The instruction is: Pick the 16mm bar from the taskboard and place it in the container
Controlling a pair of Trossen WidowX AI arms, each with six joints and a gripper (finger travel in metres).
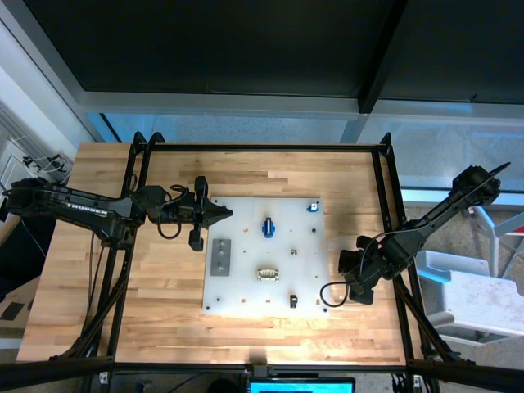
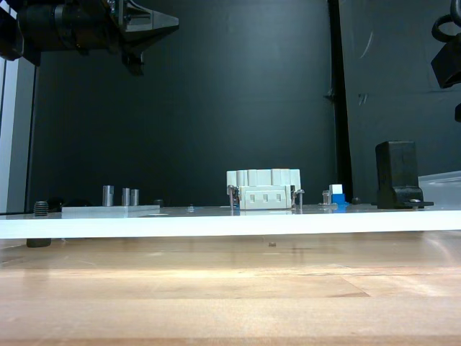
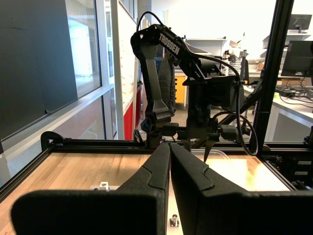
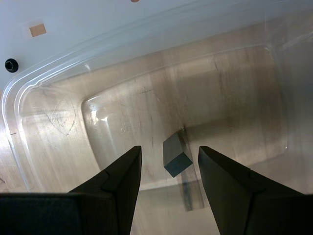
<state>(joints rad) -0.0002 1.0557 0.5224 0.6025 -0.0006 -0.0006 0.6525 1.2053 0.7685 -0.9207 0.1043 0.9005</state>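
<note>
On the wooden bench (image 1: 164,327), the white taskboard (image 1: 246,286), lying flat between the two arms. Right claw (image 4: 169,148) poised over the clear container (image 4: 44,83), just beside the board's right edge; fingers spread wide apart, gripping nothing. Inside the container, under the gap between those fingers and touching neither: the 16mm bar (image 4: 176,157), a small grey piece, tilted. Left claw (image 3: 169,147) high above the board's far left corner, pointing level toward the right arm; fingers pressed together, nothing between them. On the board, a grey metal block (image 1: 220,255) carrying short upright pegs (image 2: 108,195), a blue part (image 1: 268,227), a pale connector (image 1: 267,273).
</note>
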